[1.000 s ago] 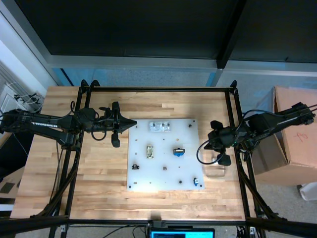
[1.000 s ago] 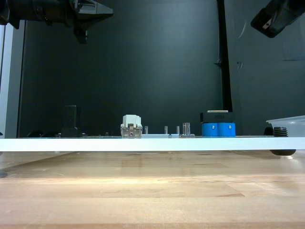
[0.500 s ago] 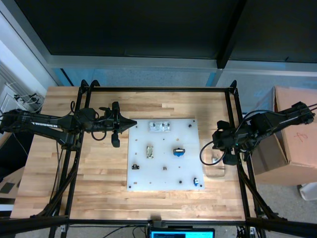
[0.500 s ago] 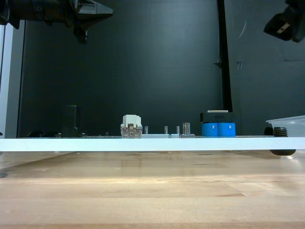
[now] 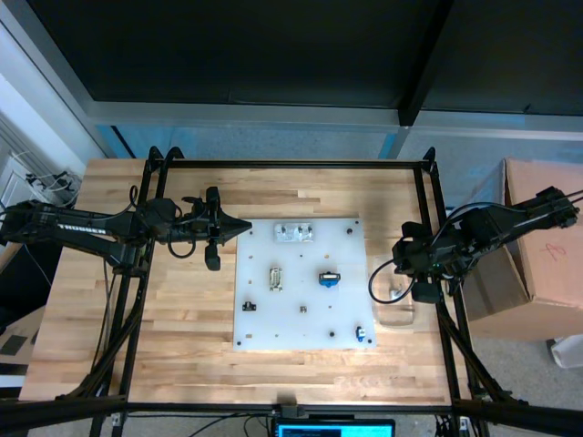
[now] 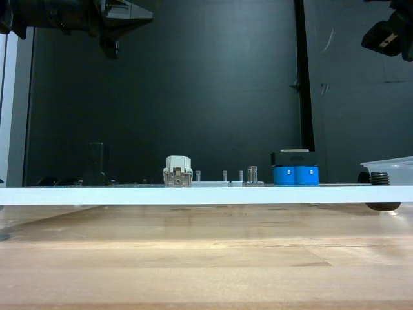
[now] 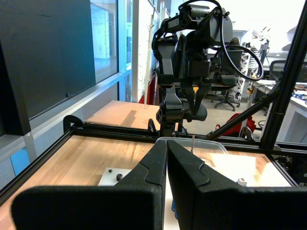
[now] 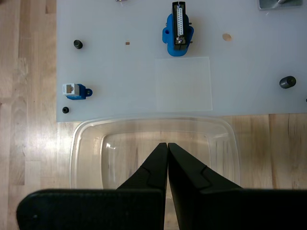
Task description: Pick the RJ45 connector and install on the taskboard
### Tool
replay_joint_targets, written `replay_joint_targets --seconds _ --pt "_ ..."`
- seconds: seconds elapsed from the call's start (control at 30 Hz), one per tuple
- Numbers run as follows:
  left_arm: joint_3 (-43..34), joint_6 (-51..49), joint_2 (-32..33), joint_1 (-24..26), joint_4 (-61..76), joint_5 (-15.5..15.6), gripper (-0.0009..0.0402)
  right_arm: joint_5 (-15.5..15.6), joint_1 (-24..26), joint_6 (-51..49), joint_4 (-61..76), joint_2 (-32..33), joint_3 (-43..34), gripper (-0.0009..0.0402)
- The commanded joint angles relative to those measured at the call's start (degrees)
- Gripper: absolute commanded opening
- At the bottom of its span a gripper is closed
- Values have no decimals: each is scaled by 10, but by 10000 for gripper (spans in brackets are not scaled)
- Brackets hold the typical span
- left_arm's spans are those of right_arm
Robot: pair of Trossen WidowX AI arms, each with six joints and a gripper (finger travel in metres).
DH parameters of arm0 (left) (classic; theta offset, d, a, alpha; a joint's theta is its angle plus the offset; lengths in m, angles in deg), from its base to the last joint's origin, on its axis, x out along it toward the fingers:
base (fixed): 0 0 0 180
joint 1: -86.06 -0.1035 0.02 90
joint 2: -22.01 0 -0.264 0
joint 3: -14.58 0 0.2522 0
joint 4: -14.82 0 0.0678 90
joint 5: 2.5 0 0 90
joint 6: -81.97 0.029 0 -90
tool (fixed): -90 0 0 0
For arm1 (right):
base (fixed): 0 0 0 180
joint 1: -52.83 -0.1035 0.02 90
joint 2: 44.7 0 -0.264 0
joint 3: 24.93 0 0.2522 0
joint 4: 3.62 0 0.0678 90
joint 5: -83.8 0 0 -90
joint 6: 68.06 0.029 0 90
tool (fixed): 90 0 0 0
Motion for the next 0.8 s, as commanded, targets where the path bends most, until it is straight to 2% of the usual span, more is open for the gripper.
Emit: replay_joint_targets --seconds 0.03,0.3,0.53,0.6,0.8 --pt "0 0 0 0 0 0 0 8 -1 0 1 4 0 0" --pt "0 0 0 0 0 0 0 17 -31 8 15 50 2 6" --pt "0 0 0 0 0 0 0 11 -42 15 19 104 3 65" --pt "0 0 0 0 0 0 0 1 -42 14 24 114 4 84" --pt "0 0 0 0 0 0 0 -2 -43 22 24 120 19 118"
